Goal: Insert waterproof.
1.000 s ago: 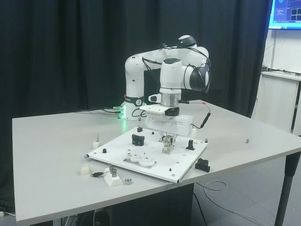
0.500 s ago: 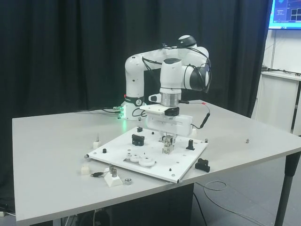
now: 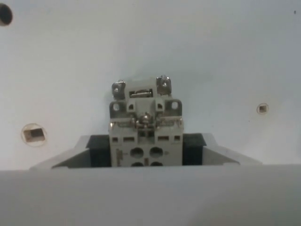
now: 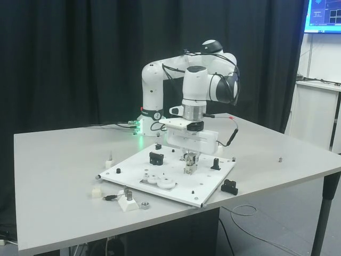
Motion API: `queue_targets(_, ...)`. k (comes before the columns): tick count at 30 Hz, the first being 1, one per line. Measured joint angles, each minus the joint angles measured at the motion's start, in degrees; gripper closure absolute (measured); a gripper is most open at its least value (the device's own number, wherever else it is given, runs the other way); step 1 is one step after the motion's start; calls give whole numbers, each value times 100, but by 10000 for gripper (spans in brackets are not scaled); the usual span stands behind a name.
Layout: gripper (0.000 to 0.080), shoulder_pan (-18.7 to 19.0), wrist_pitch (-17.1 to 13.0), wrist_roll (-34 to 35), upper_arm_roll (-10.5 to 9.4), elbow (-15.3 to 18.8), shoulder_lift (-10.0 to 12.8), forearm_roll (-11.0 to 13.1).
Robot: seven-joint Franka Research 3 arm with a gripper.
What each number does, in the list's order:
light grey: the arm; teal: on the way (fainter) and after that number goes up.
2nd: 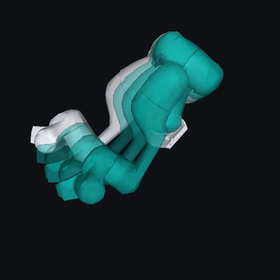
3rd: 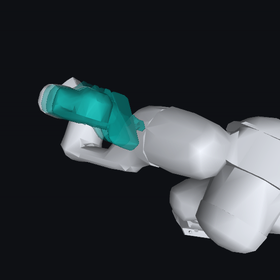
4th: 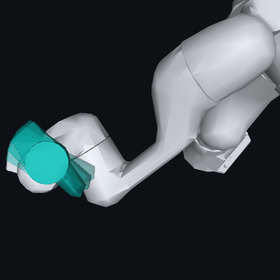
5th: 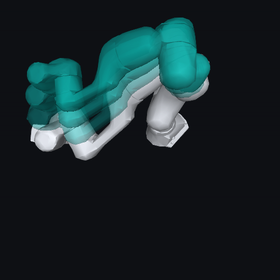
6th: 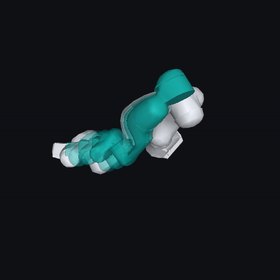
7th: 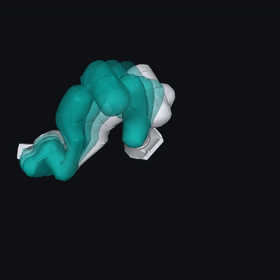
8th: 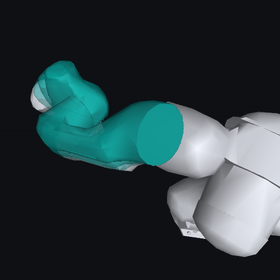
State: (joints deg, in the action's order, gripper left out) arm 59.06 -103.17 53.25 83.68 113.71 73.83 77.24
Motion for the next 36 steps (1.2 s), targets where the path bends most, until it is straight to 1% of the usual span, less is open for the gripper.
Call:
queue_targets(7, 493, 14, 3, 0, 0, 1, 0, -72)
queue_targets(18, 493, 23, -15, 13, -4, 1, 4, -75)
queue_targets(31, 492, 38, -176, 138, -31, 2, 8, -71)
queue_targets(36, 492, 42, -184, 145, -33, 3, 9, -71)
